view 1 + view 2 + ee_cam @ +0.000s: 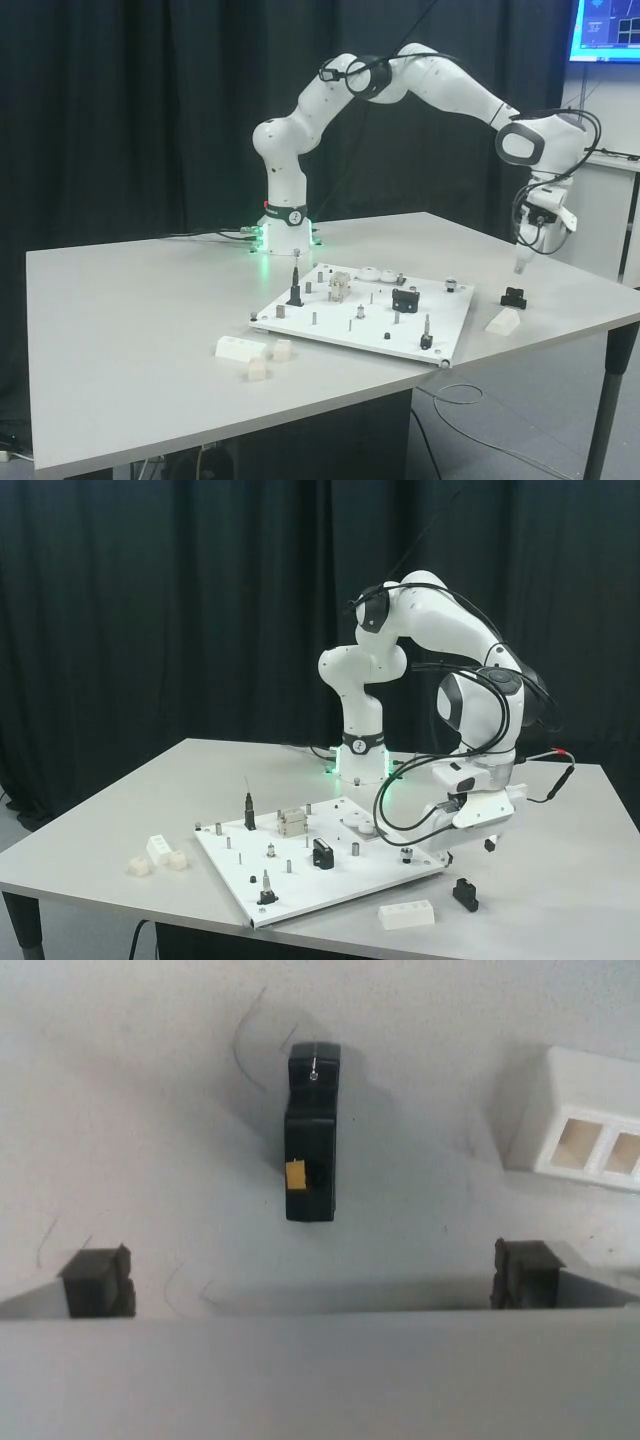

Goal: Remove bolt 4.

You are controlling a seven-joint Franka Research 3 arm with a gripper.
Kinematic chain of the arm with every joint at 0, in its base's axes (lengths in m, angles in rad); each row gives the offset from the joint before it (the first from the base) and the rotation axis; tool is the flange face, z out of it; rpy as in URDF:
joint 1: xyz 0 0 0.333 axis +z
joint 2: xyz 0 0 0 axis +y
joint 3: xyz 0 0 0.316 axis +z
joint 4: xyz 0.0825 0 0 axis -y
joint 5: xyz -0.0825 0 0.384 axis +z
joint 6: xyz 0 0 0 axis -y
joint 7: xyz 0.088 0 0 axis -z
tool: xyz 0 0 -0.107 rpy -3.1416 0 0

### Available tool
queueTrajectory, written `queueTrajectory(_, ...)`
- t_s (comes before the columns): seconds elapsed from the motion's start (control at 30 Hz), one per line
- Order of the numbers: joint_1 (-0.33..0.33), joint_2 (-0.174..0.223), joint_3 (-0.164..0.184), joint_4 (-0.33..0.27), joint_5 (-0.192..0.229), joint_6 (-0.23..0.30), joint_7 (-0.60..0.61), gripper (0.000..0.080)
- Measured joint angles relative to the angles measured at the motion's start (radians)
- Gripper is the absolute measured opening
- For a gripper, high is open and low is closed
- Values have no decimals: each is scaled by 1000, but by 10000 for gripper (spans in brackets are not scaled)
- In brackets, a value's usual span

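Note:
My gripper [311, 1278] hangs open over the grey table, off the right side of the white assembly board [445, 325], with nothing between its black fingertips [97, 1282]. Directly beneath it a small black part [311, 1145] lies on the table; the same black part [514, 296] appears in both room views [465, 892]. Several bolts and pegs stand upright on the board [335, 888], among them a tall black peg [296, 285]. No numbers show, so I cannot tell which one is bolt 4. The gripper [520, 264] is well away from all of them.
A white block [580, 1120] with square openings lies next to the black part, near the table's edge [503, 320]. Three small white blocks [240, 349] sit on the table left of the board. The arm's base [282, 235] stands behind the board.

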Motion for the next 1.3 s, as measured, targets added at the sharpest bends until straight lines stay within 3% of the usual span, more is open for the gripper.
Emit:
queueTrajectory(0.83,0,0,-18,6,0,22,32,800)
queueTrajectory(1.3,0,-24,-76,-22,0,-12,330,800)
